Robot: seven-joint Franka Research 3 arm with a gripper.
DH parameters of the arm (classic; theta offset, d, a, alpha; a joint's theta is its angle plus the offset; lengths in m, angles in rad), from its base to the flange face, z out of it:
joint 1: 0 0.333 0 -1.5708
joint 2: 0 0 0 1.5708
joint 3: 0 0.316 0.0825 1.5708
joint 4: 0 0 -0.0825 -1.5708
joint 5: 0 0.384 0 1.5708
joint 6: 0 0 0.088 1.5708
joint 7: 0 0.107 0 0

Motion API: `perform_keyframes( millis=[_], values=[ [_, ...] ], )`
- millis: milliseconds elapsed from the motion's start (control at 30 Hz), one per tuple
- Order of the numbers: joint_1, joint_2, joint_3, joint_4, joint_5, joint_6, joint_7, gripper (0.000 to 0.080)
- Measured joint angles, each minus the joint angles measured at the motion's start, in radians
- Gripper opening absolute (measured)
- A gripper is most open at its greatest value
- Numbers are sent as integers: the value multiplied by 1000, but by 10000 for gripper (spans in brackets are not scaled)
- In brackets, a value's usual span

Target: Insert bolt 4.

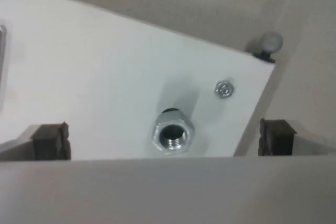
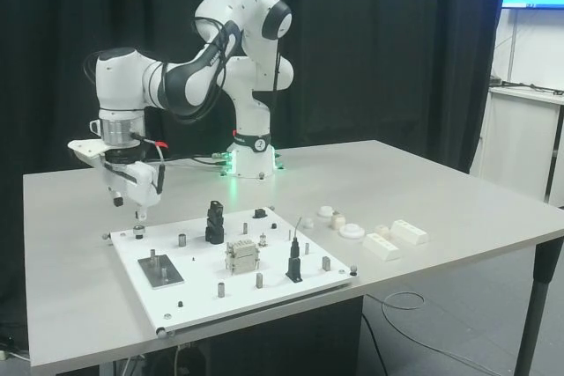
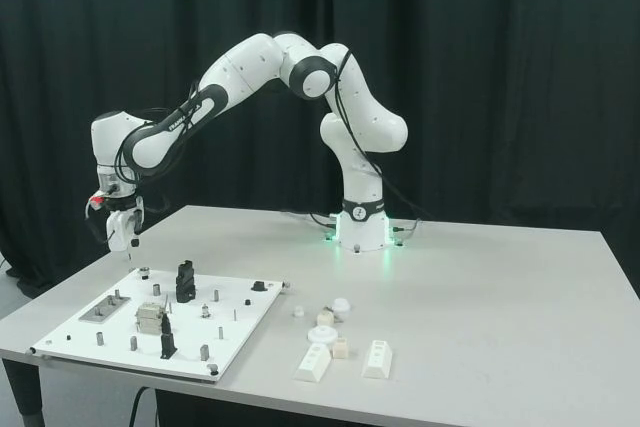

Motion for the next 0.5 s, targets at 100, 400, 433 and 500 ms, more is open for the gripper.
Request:
perform_keyframes(
  millis=[100,400,433,500],
  values=[
    [-2,0,-6,8,0,-7,-69,800],
    [-11,-8,-16,16,1,-9,-211,800],
    [-12,-10,-16,16,1,-10,-234,800],
    [-13,-14,-17,16,1,-13,-290,800]
  ],
)
